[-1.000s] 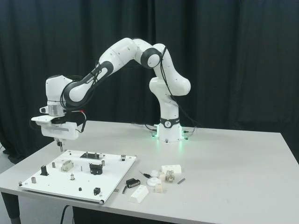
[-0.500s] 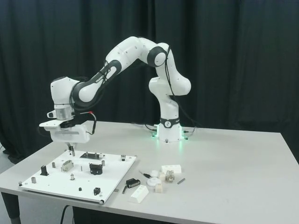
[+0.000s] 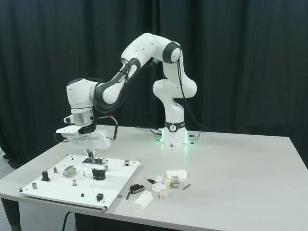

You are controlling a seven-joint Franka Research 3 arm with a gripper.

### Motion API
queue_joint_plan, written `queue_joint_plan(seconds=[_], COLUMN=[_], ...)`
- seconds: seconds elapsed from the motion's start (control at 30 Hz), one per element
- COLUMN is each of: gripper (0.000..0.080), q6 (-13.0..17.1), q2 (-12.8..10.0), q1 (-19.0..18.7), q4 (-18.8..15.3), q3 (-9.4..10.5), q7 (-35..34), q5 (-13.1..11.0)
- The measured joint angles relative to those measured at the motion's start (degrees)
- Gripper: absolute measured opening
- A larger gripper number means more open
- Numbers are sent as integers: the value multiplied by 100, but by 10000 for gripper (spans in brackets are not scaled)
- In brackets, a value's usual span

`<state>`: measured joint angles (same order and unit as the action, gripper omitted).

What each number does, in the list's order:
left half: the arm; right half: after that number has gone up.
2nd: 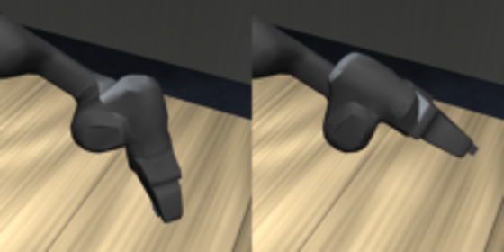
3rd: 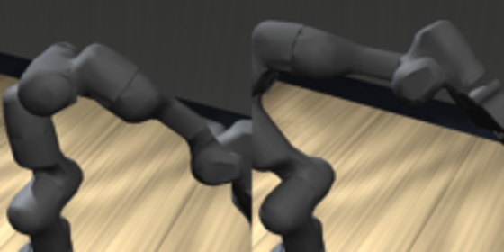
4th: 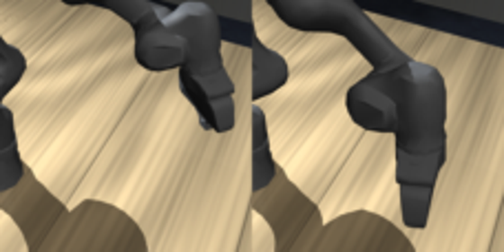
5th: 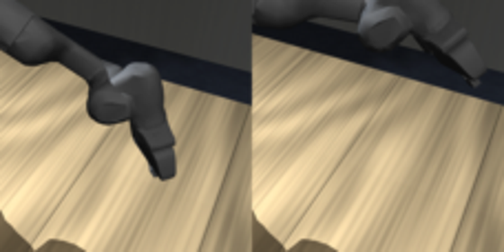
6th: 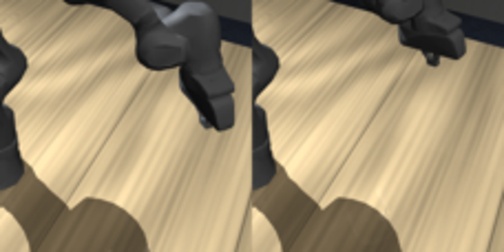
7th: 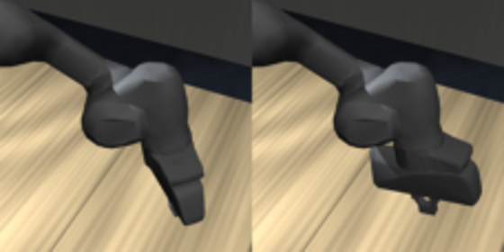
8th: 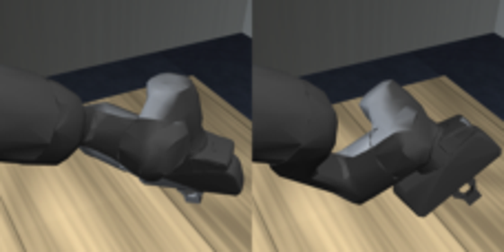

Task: Place round peg 3.

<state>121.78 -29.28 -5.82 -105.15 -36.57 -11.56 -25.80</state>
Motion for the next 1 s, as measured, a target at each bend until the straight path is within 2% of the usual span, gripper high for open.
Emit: queue_joint_plan(seconds=[0.5,0.77,1.0], gripper=[104,104,104], q6=[132,509,941], q2=[594,808,916], q1=[-1086,-1652,-1961], q4=[-752,-1166,-1442], q3=[6,37,157], q7=[-1322,-2034,-2600], q5=[547,908,1260])
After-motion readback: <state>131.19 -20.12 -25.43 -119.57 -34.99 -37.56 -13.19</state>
